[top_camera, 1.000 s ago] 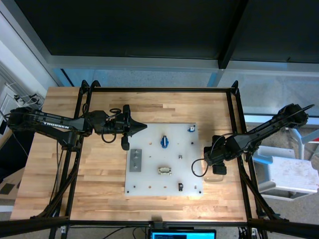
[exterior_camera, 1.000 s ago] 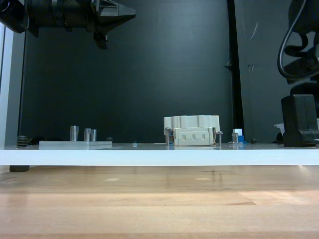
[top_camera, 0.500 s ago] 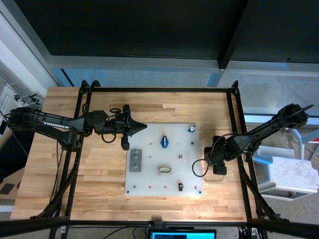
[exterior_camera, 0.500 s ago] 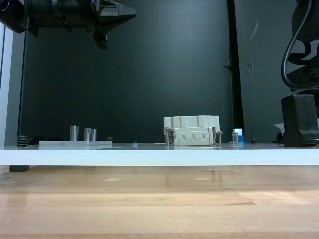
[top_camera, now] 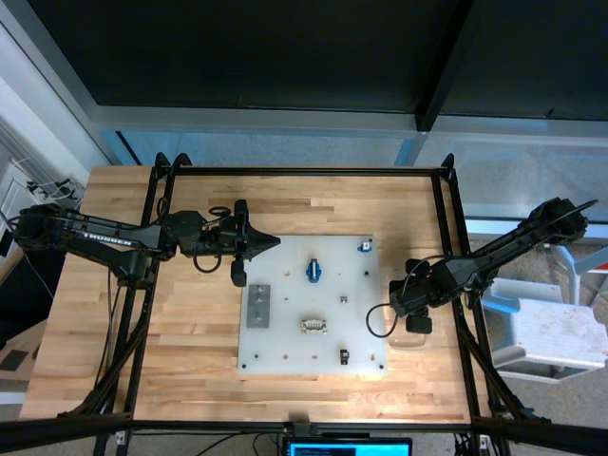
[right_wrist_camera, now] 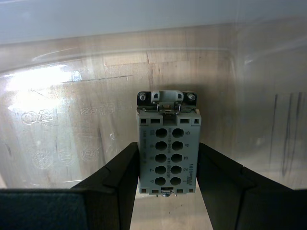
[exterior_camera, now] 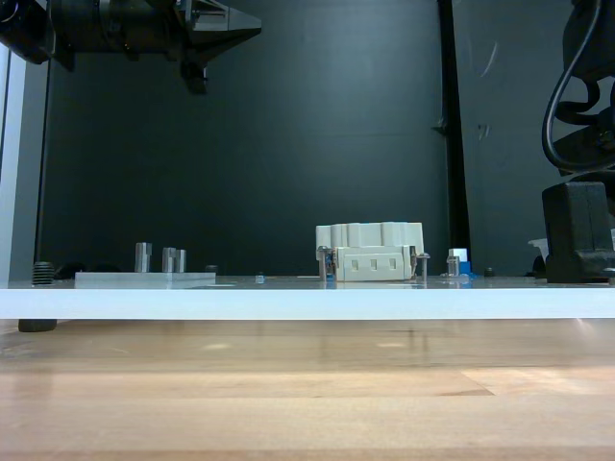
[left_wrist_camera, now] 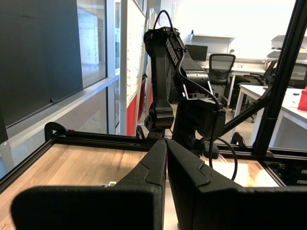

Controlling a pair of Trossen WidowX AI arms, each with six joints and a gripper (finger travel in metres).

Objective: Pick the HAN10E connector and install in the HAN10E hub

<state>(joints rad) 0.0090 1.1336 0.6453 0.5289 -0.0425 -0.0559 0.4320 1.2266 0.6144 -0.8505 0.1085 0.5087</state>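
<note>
Beside white board (top_camera: pixel 285 353), right pincer (top_camera: pixel 412 323) pinches HAN10E connector (right_wrist_camera: pixel 164 155) in clear tray (right_wrist_camera: pixel 62 129); closed left pincer (top_camera: pixel 274 243) hovers opposite.

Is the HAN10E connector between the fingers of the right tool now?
Yes, the right tool grips the HAN10E connector over a clear tray beside the board; the left tool hangs shut, high at left.

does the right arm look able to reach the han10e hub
Probably yes. The right gripper, just off the board's right edge, grips the HAN10E connector; the HAN10E hub stands in the open mid-board with nothing tall between. The left gripper hangs shut over the far-left corner, clear.
</note>
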